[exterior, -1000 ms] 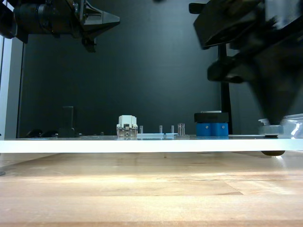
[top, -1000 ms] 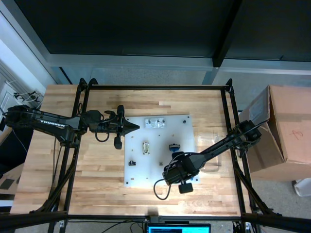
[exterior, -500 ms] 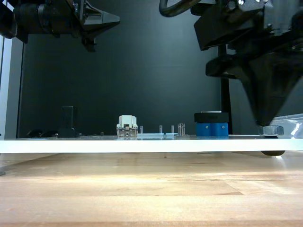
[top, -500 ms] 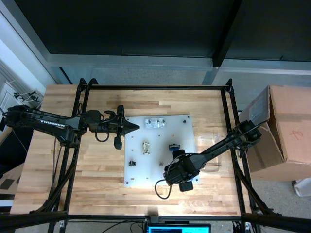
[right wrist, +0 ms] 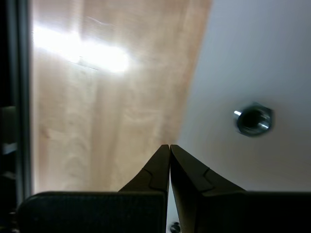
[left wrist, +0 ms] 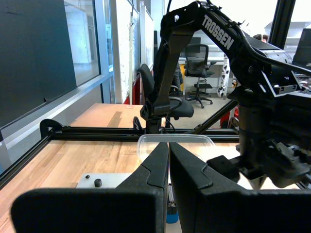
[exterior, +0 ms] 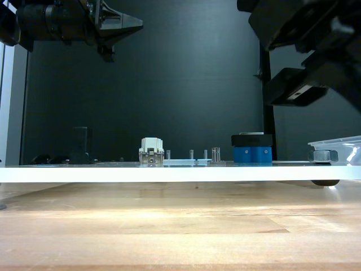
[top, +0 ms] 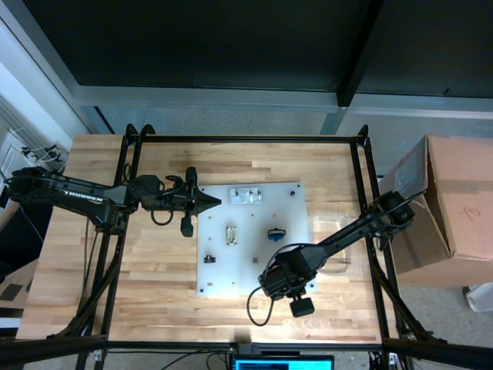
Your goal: Pick the M12 nut and place it on its threads and fasten
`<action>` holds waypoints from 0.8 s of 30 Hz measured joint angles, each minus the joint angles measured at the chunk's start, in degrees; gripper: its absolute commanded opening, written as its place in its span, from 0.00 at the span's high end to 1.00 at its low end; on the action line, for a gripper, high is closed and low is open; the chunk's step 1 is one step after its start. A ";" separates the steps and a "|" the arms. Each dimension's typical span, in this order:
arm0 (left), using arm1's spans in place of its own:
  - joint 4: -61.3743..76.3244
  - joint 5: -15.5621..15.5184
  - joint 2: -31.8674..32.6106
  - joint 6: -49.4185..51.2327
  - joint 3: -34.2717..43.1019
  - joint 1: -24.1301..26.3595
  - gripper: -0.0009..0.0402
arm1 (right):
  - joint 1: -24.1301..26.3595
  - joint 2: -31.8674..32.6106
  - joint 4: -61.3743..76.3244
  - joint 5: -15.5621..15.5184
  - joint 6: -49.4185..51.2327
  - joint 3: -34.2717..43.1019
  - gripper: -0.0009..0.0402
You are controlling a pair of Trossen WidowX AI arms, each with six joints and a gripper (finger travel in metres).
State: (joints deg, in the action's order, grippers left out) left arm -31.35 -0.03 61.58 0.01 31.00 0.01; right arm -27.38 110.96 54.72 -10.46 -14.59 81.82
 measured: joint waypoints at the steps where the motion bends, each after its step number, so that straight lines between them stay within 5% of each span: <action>1: 0.02 0.00 0.00 0.02 0.02 0.00 0.98 | 0.00 0.00 0.61 2.60 -0.07 0.00 0.98; 6: 0.00 0.00 0.00 0.00 0.02 0.00 0.98 | 0.00 0.00 1.92 16.04 -2.45 0.00 0.98; 9: 0.02 0.00 0.00 0.00 0.02 0.00 0.98 | 0.00 0.04 1.14 17.81 -2.93 0.00 0.98; 12: 0.02 0.00 0.00 0.02 0.02 0.00 0.98 | -0.04 0.15 0.20 16.28 -2.93 -0.04 0.98; 18: 0.00 0.00 0.00 0.00 0.02 0.00 0.98 | 0.07 0.20 -2.21 -2.97 -1.49 -0.70 0.98; 21: 0.00 0.00 0.00 0.00 0.00 0.00 0.98 | -0.09 0.04 -0.55 -1.88 -1.14 -0.72 0.98; 24: 0.02 0.00 0.02 0.00 0.02 0.00 0.98 | 0.02 -0.15 1.16 6.03 -1.33 -0.72 0.98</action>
State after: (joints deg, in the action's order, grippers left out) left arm -31.33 -0.03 61.60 0.01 31.03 0.01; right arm -27.35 110.80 55.88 -4.43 -15.92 81.10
